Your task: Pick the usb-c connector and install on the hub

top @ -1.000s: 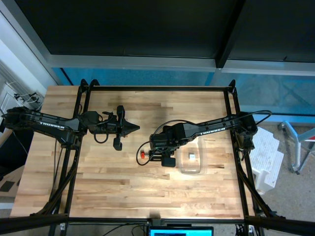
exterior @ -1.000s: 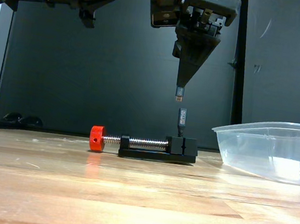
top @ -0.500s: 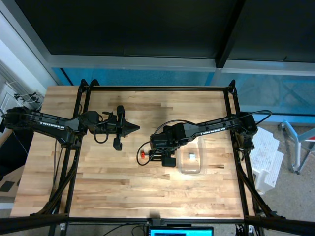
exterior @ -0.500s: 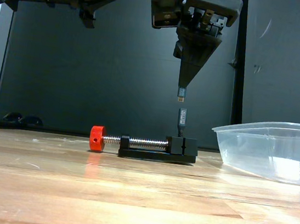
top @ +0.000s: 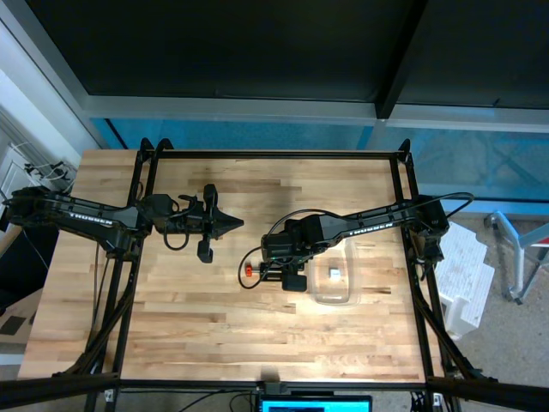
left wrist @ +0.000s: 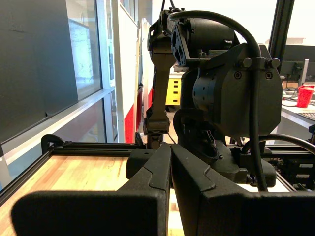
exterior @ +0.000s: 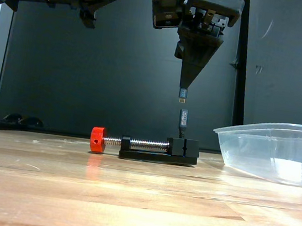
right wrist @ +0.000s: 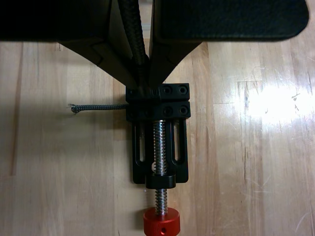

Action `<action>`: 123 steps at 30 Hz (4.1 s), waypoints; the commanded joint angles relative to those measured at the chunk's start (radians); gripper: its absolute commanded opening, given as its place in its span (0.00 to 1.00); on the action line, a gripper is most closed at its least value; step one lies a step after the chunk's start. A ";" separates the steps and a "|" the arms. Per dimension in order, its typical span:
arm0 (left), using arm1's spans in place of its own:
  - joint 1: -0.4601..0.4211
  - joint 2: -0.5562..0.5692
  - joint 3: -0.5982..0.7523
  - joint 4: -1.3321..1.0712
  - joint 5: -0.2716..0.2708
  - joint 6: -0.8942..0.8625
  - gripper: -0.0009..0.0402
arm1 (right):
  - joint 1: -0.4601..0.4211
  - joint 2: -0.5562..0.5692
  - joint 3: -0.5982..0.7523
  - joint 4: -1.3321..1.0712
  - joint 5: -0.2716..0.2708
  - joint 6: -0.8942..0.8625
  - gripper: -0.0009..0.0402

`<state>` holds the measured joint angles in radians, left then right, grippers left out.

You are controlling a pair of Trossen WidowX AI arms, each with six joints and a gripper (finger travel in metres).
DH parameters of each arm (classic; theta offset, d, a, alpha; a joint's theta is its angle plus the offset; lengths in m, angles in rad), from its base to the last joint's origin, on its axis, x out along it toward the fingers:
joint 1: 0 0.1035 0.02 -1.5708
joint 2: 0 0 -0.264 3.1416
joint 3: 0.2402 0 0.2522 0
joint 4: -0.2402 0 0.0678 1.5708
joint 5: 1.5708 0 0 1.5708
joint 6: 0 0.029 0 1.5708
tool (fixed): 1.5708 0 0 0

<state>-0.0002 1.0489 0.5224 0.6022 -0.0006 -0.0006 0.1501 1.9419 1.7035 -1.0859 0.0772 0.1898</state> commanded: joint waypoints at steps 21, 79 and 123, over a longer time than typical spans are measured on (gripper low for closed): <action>0.000 0.000 0.000 0.000 0.000 0.000 0.02 | 0.000 0.000 -0.045 0.052 0.001 0.003 0.02; 0.000 0.000 0.000 0.000 0.000 0.000 0.02 | 0.000 0.000 -0.045 0.051 0.000 0.002 0.02; 0.000 0.000 0.000 0.000 0.000 0.000 0.02 | 0.043 -0.004 0.033 -0.053 0.035 -0.023 0.02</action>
<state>-0.0002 1.0489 0.5224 0.6022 -0.0006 -0.0006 0.1940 1.9366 1.7390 -1.1412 0.1123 0.1658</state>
